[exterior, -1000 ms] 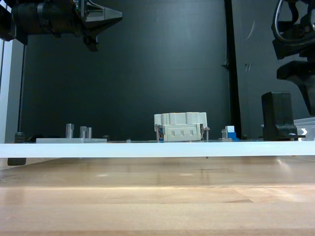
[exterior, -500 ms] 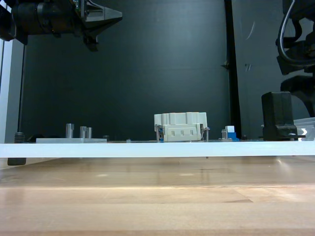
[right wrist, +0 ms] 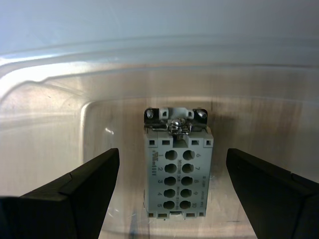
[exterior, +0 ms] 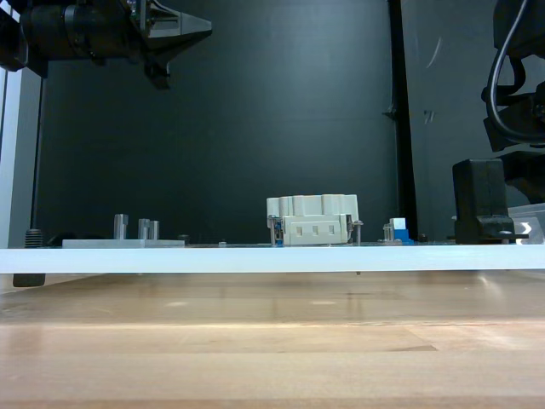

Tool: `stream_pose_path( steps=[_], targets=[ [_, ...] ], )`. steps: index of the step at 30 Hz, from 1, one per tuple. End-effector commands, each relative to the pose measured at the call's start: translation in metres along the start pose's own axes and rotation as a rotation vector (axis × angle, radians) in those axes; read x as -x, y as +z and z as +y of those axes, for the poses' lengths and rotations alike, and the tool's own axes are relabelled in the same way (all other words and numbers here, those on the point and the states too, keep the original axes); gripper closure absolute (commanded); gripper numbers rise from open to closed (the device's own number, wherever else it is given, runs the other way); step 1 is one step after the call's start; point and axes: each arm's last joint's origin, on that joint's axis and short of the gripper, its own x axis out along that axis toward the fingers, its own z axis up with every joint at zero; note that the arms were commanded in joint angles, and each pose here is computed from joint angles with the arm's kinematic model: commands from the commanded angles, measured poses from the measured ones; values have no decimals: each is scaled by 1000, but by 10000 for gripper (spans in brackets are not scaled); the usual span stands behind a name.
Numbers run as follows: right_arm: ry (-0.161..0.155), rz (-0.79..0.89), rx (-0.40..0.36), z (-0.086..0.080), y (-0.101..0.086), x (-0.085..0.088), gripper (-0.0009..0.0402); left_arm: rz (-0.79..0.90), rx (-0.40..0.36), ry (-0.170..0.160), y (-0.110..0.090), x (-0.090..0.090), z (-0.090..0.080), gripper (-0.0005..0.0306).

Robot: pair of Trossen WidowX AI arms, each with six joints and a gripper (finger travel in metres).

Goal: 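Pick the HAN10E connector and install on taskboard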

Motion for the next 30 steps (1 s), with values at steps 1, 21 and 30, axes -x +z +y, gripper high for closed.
stream_pose_path(
  steps=[1,21,30],
  targets=[
    [0,-1,0,0,0,0,114,0,0,0,0,0,0,300],
    [2,-5,4,-1,0,1,302,0,0,0,0,0,0,300],
    [43,-6,2,-1,-2,10,348,0,0,0,0,0,0,300]
  ],
)
